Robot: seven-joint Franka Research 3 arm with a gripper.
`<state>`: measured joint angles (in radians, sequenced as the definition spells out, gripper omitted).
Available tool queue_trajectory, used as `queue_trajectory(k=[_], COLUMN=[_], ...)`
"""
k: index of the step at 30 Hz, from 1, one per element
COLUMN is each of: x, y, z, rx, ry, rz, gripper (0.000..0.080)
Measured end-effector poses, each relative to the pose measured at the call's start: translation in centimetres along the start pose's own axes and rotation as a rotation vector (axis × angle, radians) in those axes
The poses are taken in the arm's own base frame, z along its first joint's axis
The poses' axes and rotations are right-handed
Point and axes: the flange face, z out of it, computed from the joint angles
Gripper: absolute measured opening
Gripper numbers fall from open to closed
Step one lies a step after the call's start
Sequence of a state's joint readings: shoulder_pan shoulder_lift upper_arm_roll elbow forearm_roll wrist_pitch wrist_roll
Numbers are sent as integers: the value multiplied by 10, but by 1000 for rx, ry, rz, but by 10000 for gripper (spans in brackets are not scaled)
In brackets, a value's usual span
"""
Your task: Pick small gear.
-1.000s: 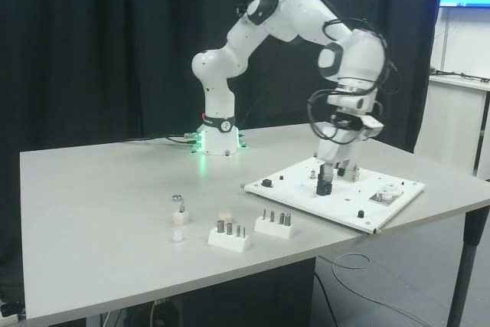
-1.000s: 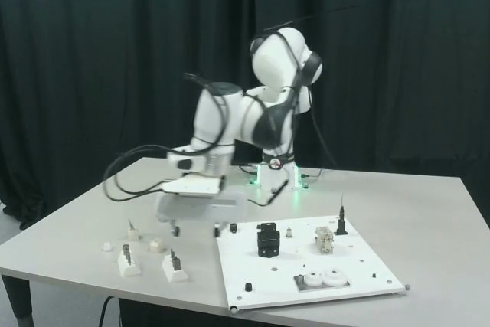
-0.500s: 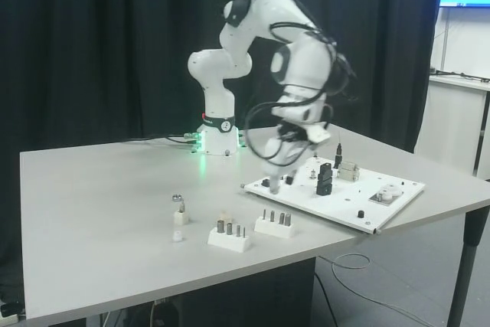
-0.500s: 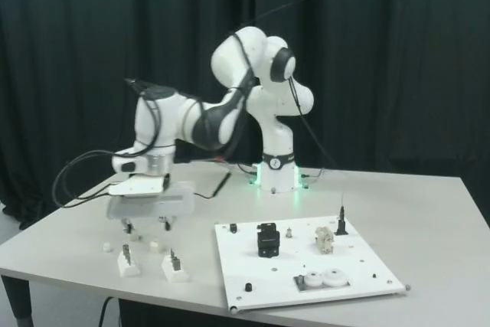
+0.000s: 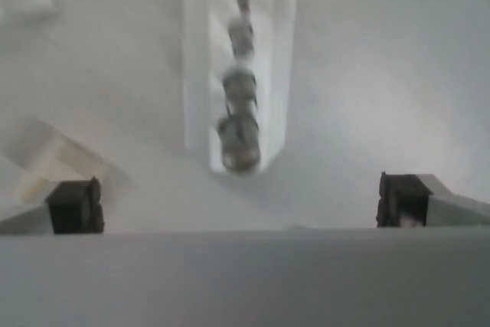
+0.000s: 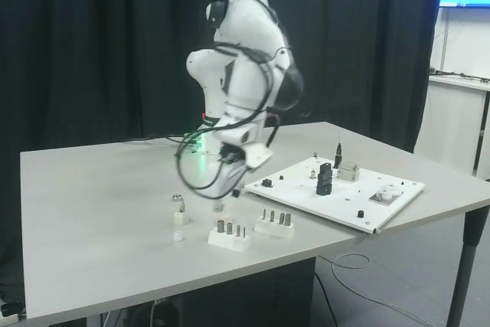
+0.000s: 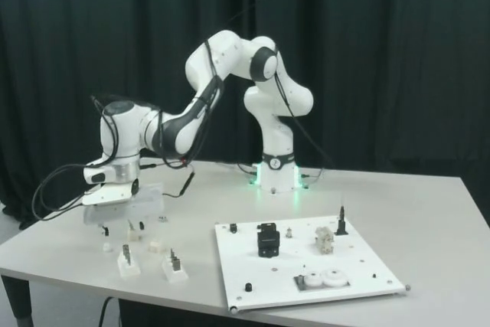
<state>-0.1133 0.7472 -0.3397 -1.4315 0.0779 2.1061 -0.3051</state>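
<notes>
In the wrist view my gripper is open, with the black fingertips far apart and nothing held between them. Below it lies a white holder block with a row of several metal pegs. From the room the gripper hangs low over the table, above the white peg holders. Two white gears rest in a grey recess on the white board, well away from the gripper. I cannot tell which of the two is smaller.
A second peg holder stands beside the first. A small white stand with a grey cap and a small white piece sit nearby. A black block and a thin post stand on the board. Green light glows at the arm's base.
The arm has swung away from the white board, across the table, and down over the peg holders. Nothing was taken hold of.
</notes>
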Motion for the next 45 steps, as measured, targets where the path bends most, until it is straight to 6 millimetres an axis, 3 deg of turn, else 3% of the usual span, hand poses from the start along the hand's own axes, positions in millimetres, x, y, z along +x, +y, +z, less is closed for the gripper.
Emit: queue_trajectory(k=[12, 29, 45], x=[-32, -49, -53], y=[47, 75, 82], z=[50, 63, 80], rx=[17, 56, 118], ry=[23, 54, 63], rz=[37, 129, 240], gripper=[800, 800, 800])
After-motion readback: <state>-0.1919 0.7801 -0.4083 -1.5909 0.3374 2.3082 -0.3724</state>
